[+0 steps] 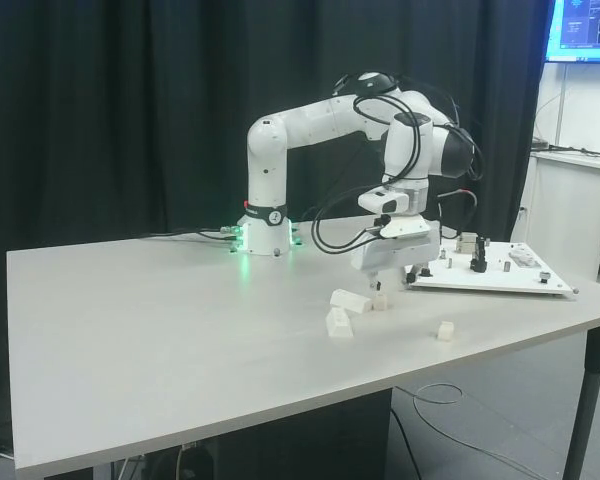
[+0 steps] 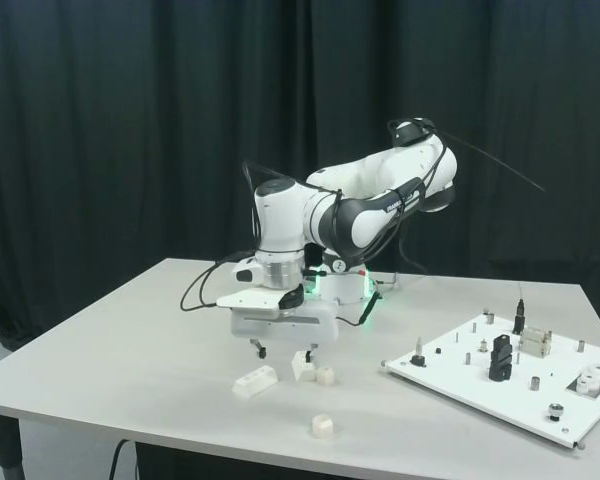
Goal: Remove D-SUB.
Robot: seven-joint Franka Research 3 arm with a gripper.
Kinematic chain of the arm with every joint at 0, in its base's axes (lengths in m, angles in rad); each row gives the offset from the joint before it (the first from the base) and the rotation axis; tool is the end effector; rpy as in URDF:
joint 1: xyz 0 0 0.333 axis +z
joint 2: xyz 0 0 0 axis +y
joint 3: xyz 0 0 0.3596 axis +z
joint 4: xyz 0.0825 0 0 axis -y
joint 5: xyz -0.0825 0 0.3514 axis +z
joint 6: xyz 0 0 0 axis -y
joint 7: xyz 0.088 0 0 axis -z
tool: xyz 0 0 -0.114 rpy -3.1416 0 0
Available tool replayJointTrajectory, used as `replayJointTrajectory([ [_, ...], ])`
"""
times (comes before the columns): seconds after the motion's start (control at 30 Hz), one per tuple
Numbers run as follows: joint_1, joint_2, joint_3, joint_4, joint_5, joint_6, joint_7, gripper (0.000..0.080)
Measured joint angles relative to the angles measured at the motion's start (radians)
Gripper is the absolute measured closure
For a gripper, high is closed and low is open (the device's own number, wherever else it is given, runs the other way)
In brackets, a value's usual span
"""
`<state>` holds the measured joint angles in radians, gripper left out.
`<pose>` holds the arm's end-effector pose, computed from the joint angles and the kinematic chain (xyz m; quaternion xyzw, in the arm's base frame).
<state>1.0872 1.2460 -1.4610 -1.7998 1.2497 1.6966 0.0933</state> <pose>0.6192 0.0579 0.2838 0.9287 -0.3699 -0.0269 0.0050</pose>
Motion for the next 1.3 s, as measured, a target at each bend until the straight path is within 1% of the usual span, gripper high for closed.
replayJointTrajectory([
  [0.33,-0.001,0.000,0.001,0.000,0.008,0.000,0.040,0.0003],
  [0.6,-0.001,0.001,0.002,0.000,0.019,0.000,0.043,0.0003],
  [0.83,-0.001,0.006,0.002,0.000,0.035,0.000,0.124,0.0003],
  [1.3,0.003,0.010,0.003,0.000,0.051,0.000,0.179,0.0003],
])
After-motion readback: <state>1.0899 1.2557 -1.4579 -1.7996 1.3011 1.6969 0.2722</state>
